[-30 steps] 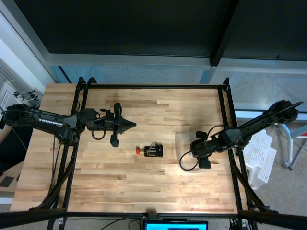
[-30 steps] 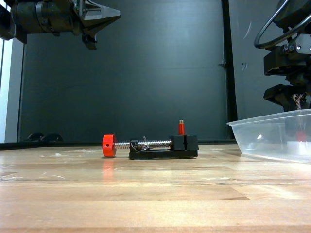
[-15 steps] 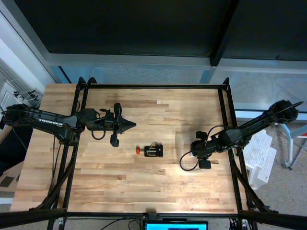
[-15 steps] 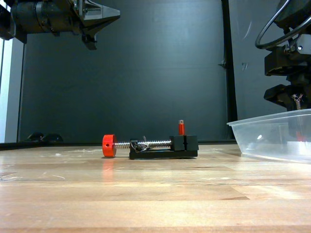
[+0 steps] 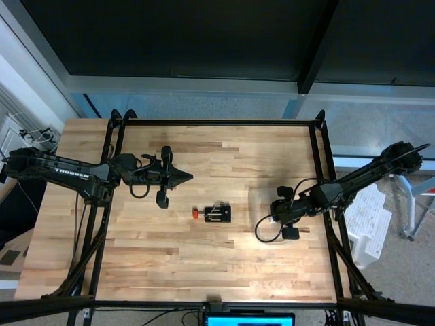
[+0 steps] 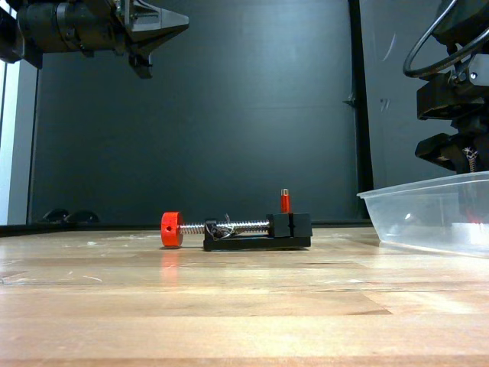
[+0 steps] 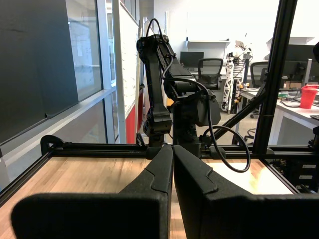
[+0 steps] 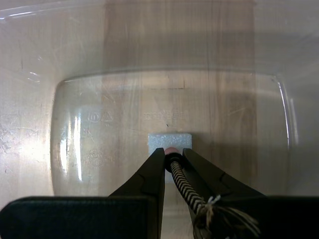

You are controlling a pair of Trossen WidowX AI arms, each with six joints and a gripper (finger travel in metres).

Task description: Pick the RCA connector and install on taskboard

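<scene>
The taskboard (image 5: 217,214) (image 6: 256,232), a small black block with a red knob (image 6: 171,228) and a red post, lies mid-table. My right gripper (image 8: 172,152) (image 5: 277,216) (image 6: 467,157) points down over the clear tray (image 8: 169,72) and is shut on the RCA connector (image 8: 174,162), a slim plug with a braided black-and-white tail (image 8: 188,188). The plug's tip hangs just above a white cube (image 8: 169,139) on the tray floor. My left gripper (image 7: 173,147) (image 5: 189,177) (image 6: 186,25) is shut and empty, held high over the back left of the table.
The clear tray (image 6: 428,218) stands to the right of the taskboard. A black frame (image 5: 217,123) rims the wooden table. The right arm's cable loops down to the tabletop (image 5: 262,231) beside the tray.
My right gripper has risen slightly out of the tray with the connector in it. The left arm and the taskboard have not moved.
</scene>
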